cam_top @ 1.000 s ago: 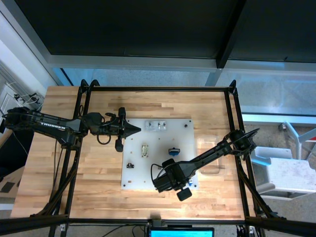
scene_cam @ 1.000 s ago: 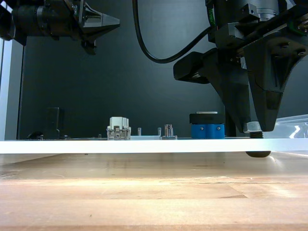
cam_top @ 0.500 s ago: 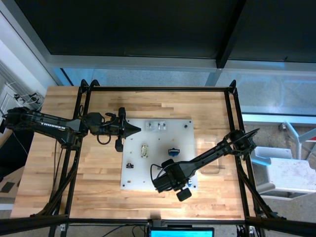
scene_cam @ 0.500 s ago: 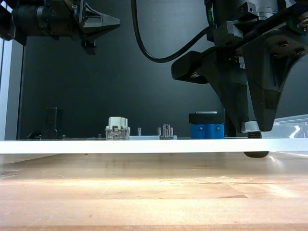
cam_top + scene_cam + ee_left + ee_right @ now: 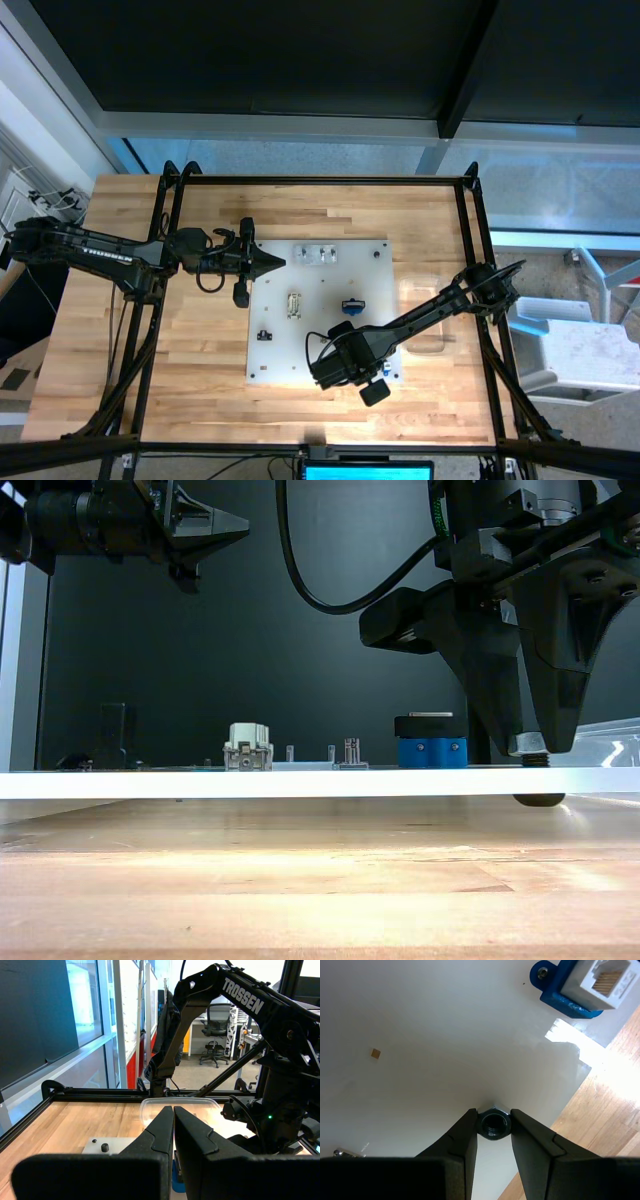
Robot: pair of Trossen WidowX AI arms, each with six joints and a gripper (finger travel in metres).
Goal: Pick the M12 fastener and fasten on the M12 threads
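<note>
The nut [image 5: 493, 1124] stands with its hole vertical. The right wrist view looks straight down into the dark bore, and the flat faces lie level with the white board [image 5: 420, 1035]. It is short and wide, so its only axis is the upright one of the hole. In the low view the nut [image 5: 528, 744] sits on top of the black stud [image 5: 538, 761], whose ribs show just under it. How far it is screwed on, I cannot tell.

The right gripper [image 5: 530, 742] points straight down over it. Its jaws are closed onto the nut, only as wide as the nut itself. One finger [image 5: 462, 1132] presses one side and the other finger presses the opposite side, so the nut is right between the tips.

In the high view the right gripper [image 5: 378, 372] is at the 5 o'clock corner of the board [image 5: 290, 355], close to its near and right edges. The wooden table [image 5: 600, 1125] begins just beside the nut. The blue part [image 5: 352, 306] is at 11 o'clock from the gripper, apart from it. The clear tray [image 5: 430, 325] lies at 2 o'clock, on the table. Toward 9 o'clock there is bare board.

The left gripper [image 5: 278, 263] hangs high at the 10 o'clock edge of the board, its jaws pressed together with nothing between.
</note>
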